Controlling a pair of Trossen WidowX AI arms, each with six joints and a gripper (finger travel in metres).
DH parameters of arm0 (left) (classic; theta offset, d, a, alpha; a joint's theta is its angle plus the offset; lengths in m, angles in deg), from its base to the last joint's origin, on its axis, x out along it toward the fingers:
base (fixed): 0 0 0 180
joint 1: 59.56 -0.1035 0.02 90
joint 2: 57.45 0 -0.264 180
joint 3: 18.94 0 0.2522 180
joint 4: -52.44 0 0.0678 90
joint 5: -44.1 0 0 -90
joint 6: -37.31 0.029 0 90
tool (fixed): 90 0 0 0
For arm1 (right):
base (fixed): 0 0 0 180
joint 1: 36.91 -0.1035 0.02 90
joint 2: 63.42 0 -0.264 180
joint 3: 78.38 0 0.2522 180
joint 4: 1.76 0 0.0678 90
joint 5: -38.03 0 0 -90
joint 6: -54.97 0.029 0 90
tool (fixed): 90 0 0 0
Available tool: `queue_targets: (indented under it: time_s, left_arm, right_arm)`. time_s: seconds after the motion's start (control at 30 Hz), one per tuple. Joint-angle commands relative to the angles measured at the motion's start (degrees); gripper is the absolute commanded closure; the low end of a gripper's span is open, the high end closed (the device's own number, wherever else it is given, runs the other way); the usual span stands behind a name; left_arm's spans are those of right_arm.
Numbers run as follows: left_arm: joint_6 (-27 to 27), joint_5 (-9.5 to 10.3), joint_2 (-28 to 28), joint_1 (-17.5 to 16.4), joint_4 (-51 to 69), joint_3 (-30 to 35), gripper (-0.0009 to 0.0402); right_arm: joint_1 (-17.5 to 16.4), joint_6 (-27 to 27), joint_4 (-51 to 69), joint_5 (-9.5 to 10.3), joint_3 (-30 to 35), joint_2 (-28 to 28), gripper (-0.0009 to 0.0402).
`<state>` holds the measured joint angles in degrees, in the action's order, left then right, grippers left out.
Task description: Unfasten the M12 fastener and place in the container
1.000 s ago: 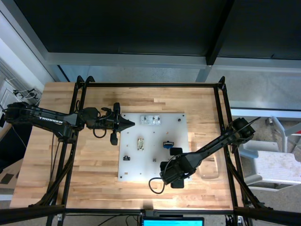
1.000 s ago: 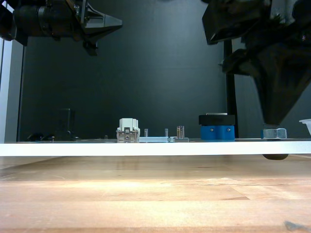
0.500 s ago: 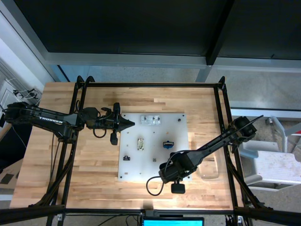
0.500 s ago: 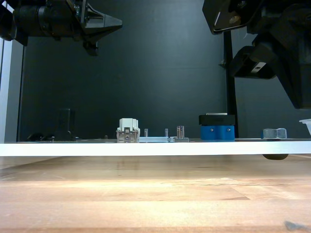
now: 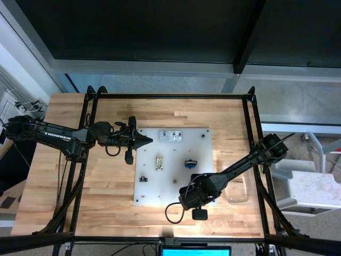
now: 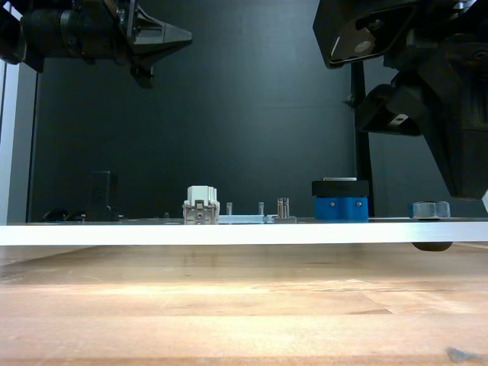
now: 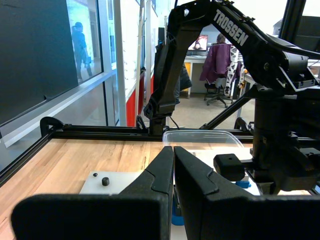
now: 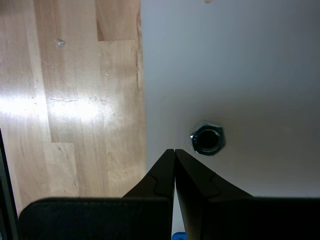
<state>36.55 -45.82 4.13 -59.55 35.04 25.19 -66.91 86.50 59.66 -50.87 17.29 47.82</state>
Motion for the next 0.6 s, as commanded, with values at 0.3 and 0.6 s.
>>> queue_targets:
  time_s: [0.3,0.6]
  left_arm:
    - [0.00,-0.04,0.02,-0.02,-0.02,0.00,0.0393]
    - [0.00,-0.02,0.02,0.00,-0.02,0.00,0.0393]
  right_arm:
    - [0.13,-0.22,-0.09,-0.13,-0.90,0.04,0.0393]
    - [0.15,0.15,0.46,-3.06,-0.90,0.04,0.0393]
